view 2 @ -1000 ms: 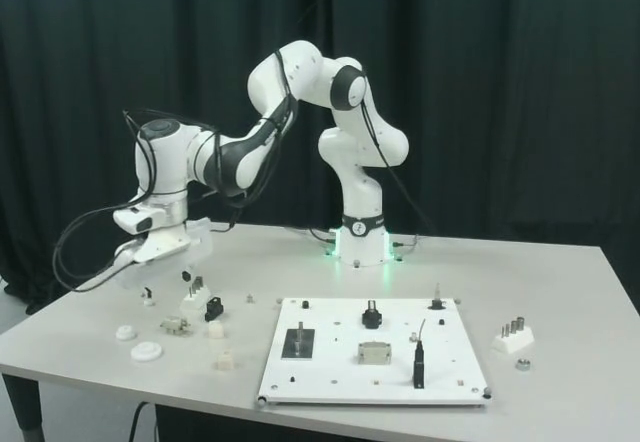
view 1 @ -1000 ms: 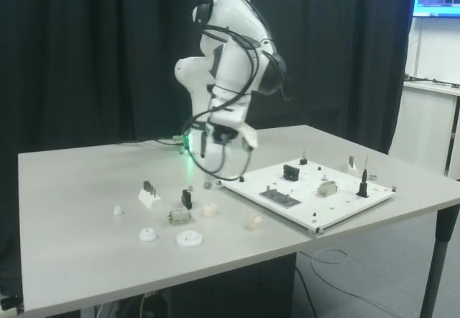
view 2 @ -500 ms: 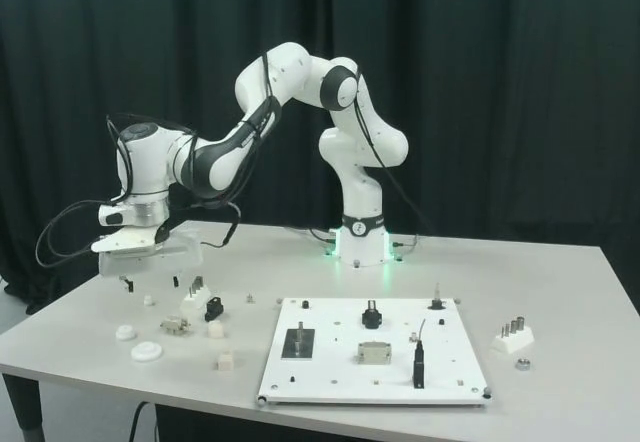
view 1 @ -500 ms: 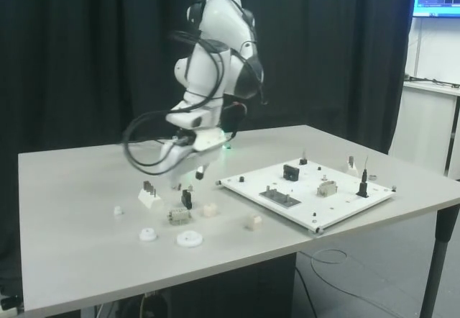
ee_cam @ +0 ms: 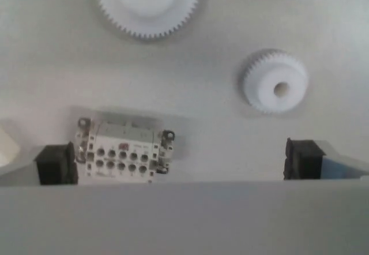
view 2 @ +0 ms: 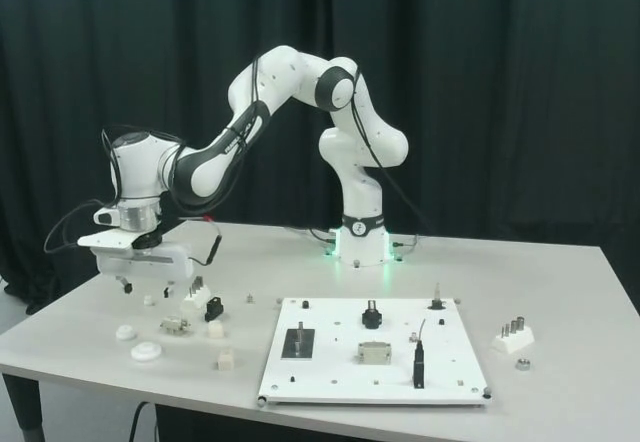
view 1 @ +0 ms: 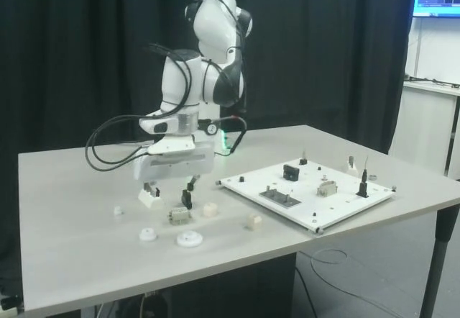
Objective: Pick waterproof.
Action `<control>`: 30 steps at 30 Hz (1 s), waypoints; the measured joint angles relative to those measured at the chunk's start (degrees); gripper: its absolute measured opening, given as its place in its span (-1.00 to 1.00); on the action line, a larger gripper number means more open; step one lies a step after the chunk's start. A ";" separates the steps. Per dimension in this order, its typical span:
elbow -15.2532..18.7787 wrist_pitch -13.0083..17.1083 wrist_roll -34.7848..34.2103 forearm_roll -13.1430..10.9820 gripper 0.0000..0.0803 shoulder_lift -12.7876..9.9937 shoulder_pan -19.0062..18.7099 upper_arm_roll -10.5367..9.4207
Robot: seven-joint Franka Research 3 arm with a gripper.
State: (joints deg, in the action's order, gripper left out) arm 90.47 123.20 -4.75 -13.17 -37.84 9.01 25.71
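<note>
I see the gripper hanging spread wide, holding nothing, above the grey rectangular multi-pin waterproof connector. It lies on the grey table, near two white plastic gears.

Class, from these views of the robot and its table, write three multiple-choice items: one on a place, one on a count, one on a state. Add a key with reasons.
1. Where is the gripper?
A. over the white board
B. above the loose parts beside the board
C. at the arm's base

2. How many white gears does the wrist view show?
A. one
B. two
C. four

3. The gripper is
A. open
B. shut on the connector
C. shut on a gear

Key: 1 B, it hangs over the multi-pin connector. 2 B, the large gear and small gear. 3 A, both fingers stand wide apart.
</note>
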 joint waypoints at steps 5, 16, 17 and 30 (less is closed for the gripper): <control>1.28 1.28 -4.82 -1.72 0.99 0.00 -0.01 0.20; 3.30 1.31 -8.19 -2.93 0.99 0.01 -0.61 0.20; 3.54 1.31 -8.47 -3.00 0.99 0.01 -0.67 0.20; 6.52 3.50 -10.98 -4.82 0.99 -0.01 -0.89 0.20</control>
State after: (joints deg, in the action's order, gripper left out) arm 96.99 126.71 -15.73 -17.99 -37.85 8.12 25.91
